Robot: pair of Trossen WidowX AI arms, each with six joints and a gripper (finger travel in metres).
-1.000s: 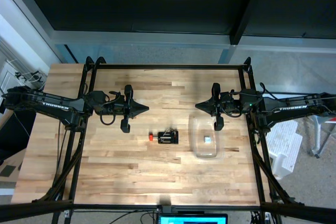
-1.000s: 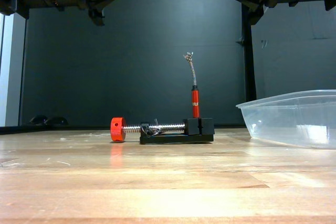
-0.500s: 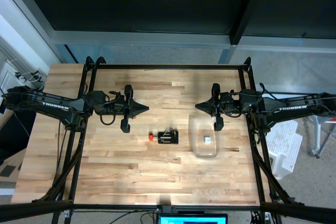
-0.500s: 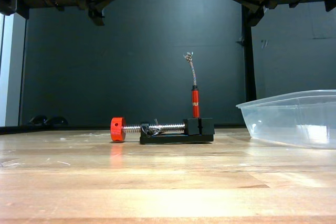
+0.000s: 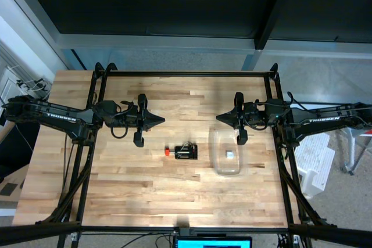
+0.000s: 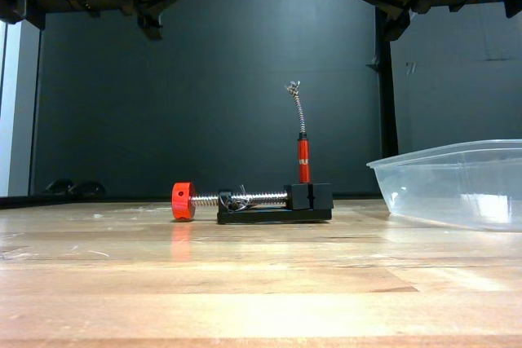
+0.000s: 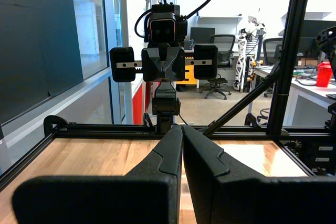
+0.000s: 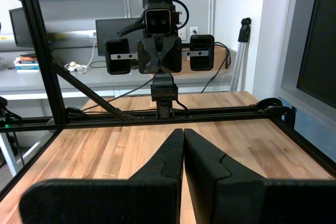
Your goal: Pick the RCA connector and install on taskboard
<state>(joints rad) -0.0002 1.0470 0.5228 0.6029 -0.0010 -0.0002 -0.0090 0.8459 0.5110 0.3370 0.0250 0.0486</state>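
The RCA connector (image 6: 303, 152) is standing upright on top of the black vise (image 6: 276, 201), with nothing gripping it. Its braided cable (image 6: 299, 116) is rising from the connector and curling over at the free end. In the high view the connector is too small to pick out on the vise. The vise, with its red knob (image 6: 183, 200), is sitting on the bare table (image 6: 245, 283), well apart from the clear tray (image 6: 457, 178). In the tray, the white block (image 5: 230, 154) is showing no darker part on it and no cable running off it.

The left gripper (image 7: 181, 129) is hanging high above the table to the left of the vise, its fingers (image 7: 167, 153) pressed together on nothing. The right gripper (image 8: 184, 132) is hanging high near the tray's far end, its fingers (image 8: 169, 156) likewise together and empty.

Judged from this layout, installation appears complete and the arms are standing clear. For a sound finish:
- Keep both arms high and away from the cable, as a snag could tip the connector.
- Confirm full seating; the joint is too small to judge here.
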